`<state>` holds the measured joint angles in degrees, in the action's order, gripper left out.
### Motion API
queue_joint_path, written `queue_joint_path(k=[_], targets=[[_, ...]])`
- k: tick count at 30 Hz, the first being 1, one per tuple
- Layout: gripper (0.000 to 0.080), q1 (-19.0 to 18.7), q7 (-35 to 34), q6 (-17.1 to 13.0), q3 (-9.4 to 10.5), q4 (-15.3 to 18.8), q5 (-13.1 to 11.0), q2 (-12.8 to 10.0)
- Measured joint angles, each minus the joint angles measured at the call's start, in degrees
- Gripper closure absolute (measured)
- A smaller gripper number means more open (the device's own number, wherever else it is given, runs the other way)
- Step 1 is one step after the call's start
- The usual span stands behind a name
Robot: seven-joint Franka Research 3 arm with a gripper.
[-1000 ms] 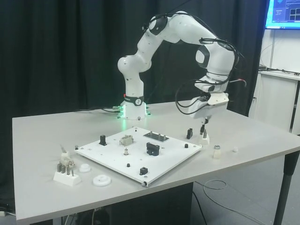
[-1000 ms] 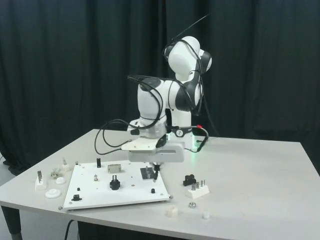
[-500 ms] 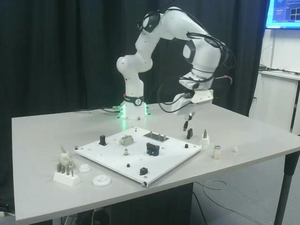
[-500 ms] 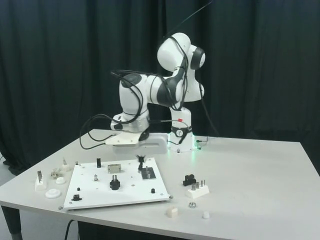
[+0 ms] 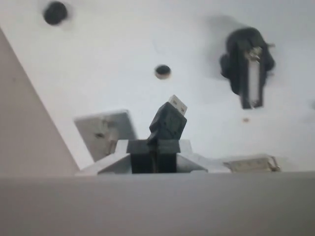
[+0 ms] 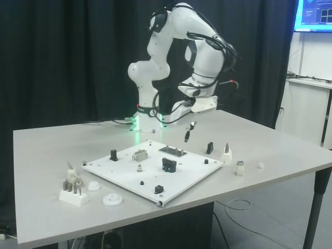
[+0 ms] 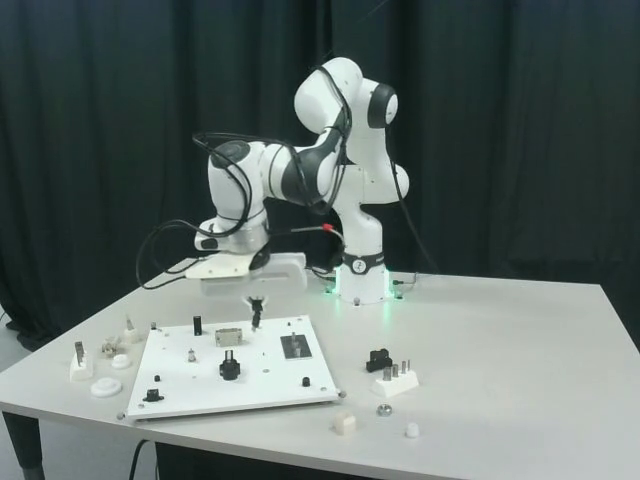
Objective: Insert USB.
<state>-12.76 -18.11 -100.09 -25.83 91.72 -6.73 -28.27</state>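
Claw (image 5: 153, 147) was clamped on the USB plug (image 5: 168, 122), carried in the air above the white board (image 6: 181, 174) on the tabletop (image 6: 46, 155). Plug touched nothing below.

Main risk: the plug sat crooked in the grip. In the wrist view its black body leaned off the finger line, metal tip pointing away at an angle. If it went down like that, the tip would likely hit the socket rim instead of entering, then jam or scrape.

Second risk: the hold looked shallow, fingers only on the rear of the body. Side load on contact could twist the plug further or pop it out.

Third: target choice. Several fixtures sat close on the board, among them a grey block (image 6: 138, 154), a black block (image 6: 168, 165) and a dark flat plate (image 6: 173, 151). I couldn't tell from these views which holds the USB socket. The wrist view showed a black fixture with a metal strip (image 5: 248, 61) off to one side of the plug, not under it, so lateral alignment wasn't done yet. Descending early would land the tip on bare board.
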Motion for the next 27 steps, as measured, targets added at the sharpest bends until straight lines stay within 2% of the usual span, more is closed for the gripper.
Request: queue_joint_path(k=[9,15,22,27], targets=[[0.0774,2.6,5.5,-0.8,-0.01,3.7,2.4,3.2],[0.0774,4.6,10.3,-2.3,-0.11,7.4,3.8,5.9],[0.0774,7.3,17.5,-6.0,-0.57,13.0,5.2,9.5],[0.0774,8.3,23.2,-9.5,-2.06,17.6,5.6,12.2]])
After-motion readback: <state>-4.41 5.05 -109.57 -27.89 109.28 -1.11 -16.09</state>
